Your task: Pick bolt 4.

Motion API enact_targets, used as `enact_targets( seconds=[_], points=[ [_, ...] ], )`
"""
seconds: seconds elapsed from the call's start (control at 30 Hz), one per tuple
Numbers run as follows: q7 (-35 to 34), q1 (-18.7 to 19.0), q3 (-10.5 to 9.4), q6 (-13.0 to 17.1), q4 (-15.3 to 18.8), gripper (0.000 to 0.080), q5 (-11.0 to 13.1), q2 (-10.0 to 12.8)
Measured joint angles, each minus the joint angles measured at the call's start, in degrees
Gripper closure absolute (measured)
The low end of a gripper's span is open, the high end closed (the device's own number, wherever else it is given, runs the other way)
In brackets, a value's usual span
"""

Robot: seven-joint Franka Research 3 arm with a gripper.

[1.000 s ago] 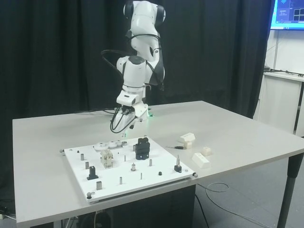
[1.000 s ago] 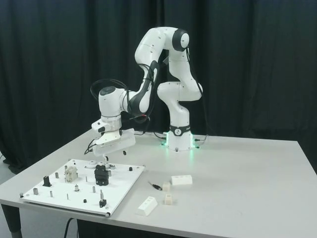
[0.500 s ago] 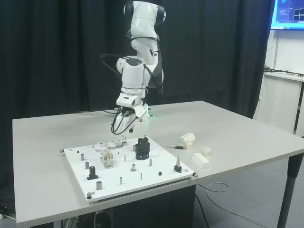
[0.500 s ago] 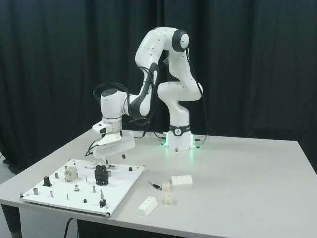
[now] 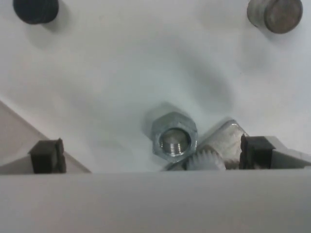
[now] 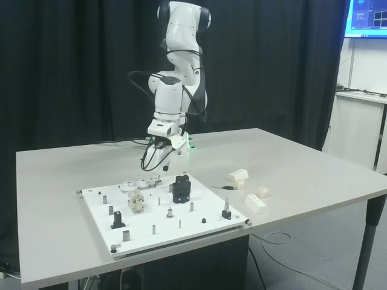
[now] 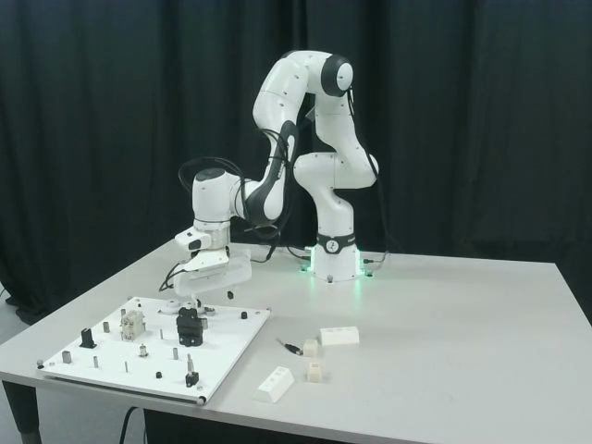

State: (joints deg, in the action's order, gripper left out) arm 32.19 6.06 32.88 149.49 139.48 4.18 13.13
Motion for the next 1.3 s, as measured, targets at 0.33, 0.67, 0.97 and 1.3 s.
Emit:
enact_targets(
  seconds=[0.33, 0.67, 0.97, 1.3],
  points=[
    [0.07, 0.0, 0.21, 0.55, 0.02, 0.0003, 0.0, 0.17],
    [0.07, 0.0, 0.0, 2.63, 0.01, 0.0003, 0.62, 1.59],
    [0.17, 0.08, -0.55, 4.48, -0.12, 0.0003, 2.57, 3.47],
    [0.18, -0.01, -0.62, 5.59, -0.22, 0.0003, 3.36, 5.11]
  ],
)
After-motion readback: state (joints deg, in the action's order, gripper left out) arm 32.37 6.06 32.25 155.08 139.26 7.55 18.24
